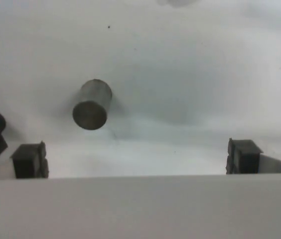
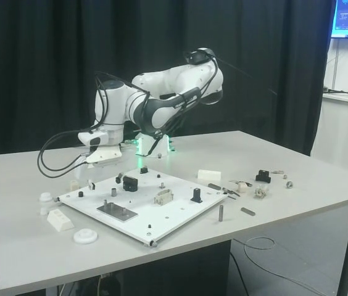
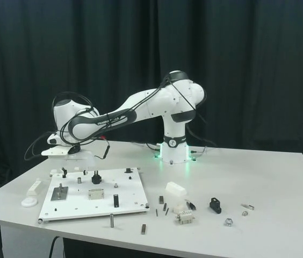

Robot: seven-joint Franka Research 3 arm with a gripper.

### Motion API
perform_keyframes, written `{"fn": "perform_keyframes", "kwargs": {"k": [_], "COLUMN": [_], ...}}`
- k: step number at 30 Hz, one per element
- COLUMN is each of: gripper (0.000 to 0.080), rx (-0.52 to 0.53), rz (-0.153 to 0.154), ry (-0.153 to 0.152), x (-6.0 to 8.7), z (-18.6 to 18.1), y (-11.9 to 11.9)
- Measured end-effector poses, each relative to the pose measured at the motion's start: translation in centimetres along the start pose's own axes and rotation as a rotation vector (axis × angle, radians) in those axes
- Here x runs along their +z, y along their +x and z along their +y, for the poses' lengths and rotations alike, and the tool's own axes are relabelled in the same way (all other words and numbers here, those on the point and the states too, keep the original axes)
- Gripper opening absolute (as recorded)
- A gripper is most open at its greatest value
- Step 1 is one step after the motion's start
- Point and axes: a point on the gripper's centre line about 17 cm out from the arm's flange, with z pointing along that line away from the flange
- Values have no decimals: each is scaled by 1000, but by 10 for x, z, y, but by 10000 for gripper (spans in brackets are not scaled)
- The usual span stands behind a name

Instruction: Remove round peg 4.

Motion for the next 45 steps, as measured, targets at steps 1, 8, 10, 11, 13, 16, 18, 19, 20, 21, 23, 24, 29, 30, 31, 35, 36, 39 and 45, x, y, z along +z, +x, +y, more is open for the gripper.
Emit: {"fn": "perform_keyframes", "kwargs": {"k": [1,8,10,11,13,16,18,19,20,21,23,24,29,30,31,35,36,39,45], "gripper": [800,800,800,800,800,800,800,800,800,800,800,800,800,800,800,800,800,800,800], "rx": [-2,-8,-8,-9,-9,-10,-10,-10,-10,-10,-11,-11,-13,-14,-14,-11,-10,-5,-1], "rz": [0,-3,-3,-3,-1,6,11,14,16,18,20,21,23,24,24,31,33,40,45], "ry": [2,17,22,24,28,32,33,34,35,35,34,33,32,31,31,28,28,25,20], "x": [1,6,7,7,8,9,9,10,10,10,10,11,11,11,11,11,11,11,11], "z": [0,-2,-3,-4,-5,-6,-7,-7,-8,-8,-8,-8,-8,-8,-8,-8,-7,-7,-6], "y": [0,-2,-2,-2,-1,1,3,4,5,6,7,8,10,10,10,12,13,15,18]}}
